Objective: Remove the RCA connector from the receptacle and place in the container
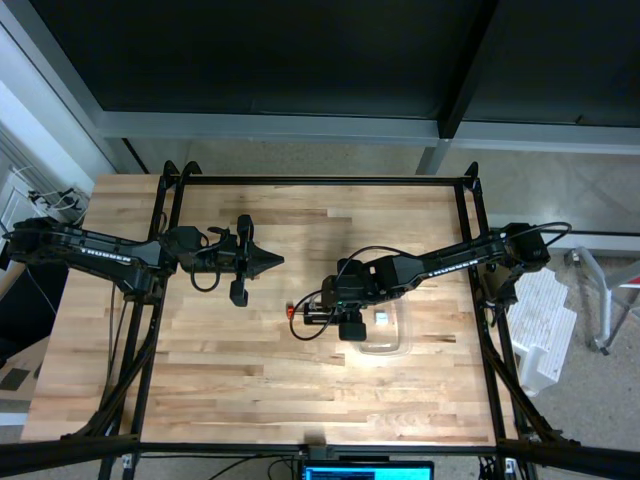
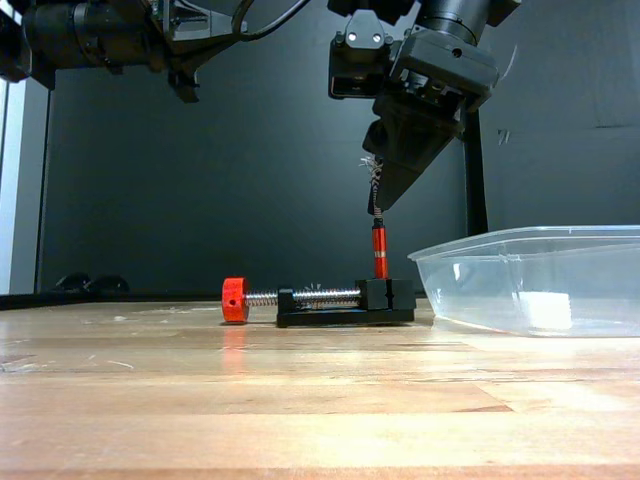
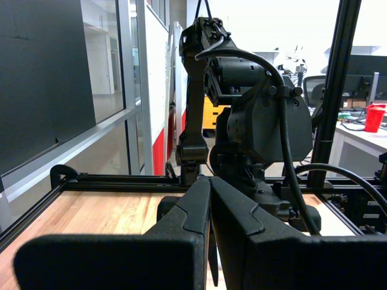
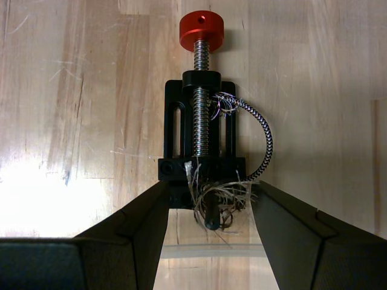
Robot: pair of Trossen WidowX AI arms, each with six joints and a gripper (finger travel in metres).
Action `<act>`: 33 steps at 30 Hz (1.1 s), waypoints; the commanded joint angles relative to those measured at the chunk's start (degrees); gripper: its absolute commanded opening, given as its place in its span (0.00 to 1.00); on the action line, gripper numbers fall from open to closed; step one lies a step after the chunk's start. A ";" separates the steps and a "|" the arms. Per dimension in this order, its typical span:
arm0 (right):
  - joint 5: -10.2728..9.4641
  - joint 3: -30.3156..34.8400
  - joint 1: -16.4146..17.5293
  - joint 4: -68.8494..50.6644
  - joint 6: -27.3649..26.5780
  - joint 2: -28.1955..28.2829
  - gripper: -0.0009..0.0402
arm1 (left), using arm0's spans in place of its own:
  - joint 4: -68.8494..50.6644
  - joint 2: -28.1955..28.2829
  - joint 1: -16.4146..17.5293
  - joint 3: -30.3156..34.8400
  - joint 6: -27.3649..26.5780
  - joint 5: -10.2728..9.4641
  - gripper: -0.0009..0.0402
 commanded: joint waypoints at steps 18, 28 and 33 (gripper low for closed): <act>0.02 -0.59 -0.02 1.70 -0.04 4.22 0.45 | 0.00 0.02 0.02 0.02 0.02 0.00 0.02; 0.11 -0.61 -0.11 1.73 -0.63 4.22 0.30 | 0.00 0.02 0.02 0.02 0.02 0.00 0.02; 0.13 -0.61 -0.13 1.79 -0.70 4.22 0.22 | 0.00 0.02 0.00 0.02 0.02 0.00 0.02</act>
